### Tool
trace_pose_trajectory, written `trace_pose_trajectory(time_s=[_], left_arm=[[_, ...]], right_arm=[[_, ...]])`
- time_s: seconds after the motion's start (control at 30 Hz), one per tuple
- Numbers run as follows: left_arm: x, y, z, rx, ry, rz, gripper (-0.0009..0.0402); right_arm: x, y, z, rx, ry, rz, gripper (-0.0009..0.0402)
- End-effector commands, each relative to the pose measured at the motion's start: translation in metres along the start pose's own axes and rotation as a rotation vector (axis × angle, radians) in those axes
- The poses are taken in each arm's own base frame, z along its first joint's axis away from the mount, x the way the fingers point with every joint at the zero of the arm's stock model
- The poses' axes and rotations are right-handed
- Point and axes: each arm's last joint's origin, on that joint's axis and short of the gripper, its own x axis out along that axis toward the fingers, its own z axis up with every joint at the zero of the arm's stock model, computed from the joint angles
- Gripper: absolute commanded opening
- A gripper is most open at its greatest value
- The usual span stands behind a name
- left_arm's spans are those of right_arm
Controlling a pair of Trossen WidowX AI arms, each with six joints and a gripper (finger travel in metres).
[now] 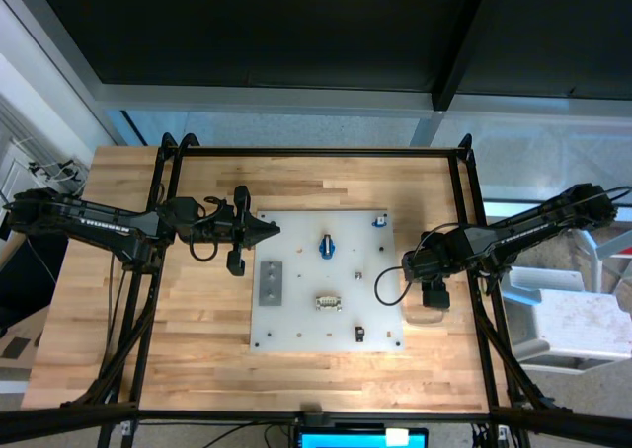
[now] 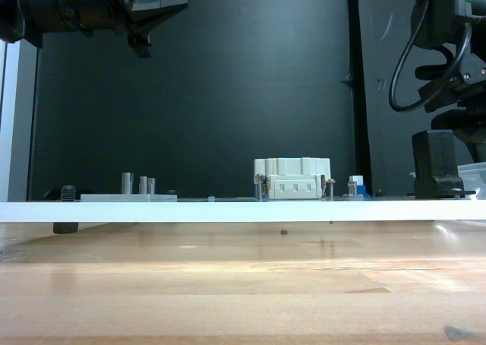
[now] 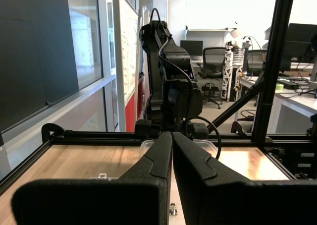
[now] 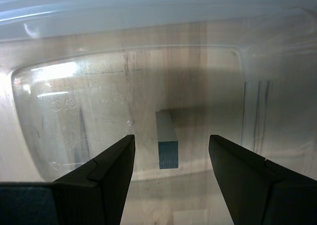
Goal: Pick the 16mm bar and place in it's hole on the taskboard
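16mm bar (image 4: 167, 144) lies free on the floor of a clear tub (image 4: 44, 86), which sits on the wooden worktop (image 1: 197, 349) beside the white taskboard (image 1: 296, 330). The bar is clear of its hole. The right gripper (image 1: 435, 300) hangs over it, fingers spread. The left gripper (image 1: 269, 228), pressed together, hovers high at the taskboard's left edge.

Tub (image 4: 270, 61) walls round bar (image 4: 167, 140) under right gripper (image 4: 171, 138); left gripper (image 3: 172, 134) aloft.

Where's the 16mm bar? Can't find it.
16mm bar lies free in the clear tub right of taskboard, under right gripper; left gripper hovers over taskboard's left edge.
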Motion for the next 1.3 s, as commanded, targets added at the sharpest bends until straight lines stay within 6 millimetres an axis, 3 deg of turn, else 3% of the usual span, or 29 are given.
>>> trace_pose_trajectory(time_s=[0.03, 0.5, 0.9, 1.3], left_arm=[[0.0001, 0.0, 0.0, 0.0, 0.0, 0.0, 0.0], [0.0001, 0.0, 0.0, 0.0, 0.0, 0.0, 0.0], [0.0001, 0.0, 0.0001, 0.0, 0.0, 0.0, 0.0], [0.0001, 0.0001, 0.0, 0.0, 0.0, 0.0, 0.0]], right_arm=[[0.0006, 0.0001, -0.0006, 0.043, 0.0, -0.003, 0.0208], [0.0096, 0.0021, -0.0041, 0.059, -0.012, 0.002, 0.019], [0.01, 0.0027, -0.0038, 0.058, -0.019, 0.006, 0.0107], [0.0096, 0.0028, -0.0045, 0.067, -0.016, 0.005, -0.0002]])
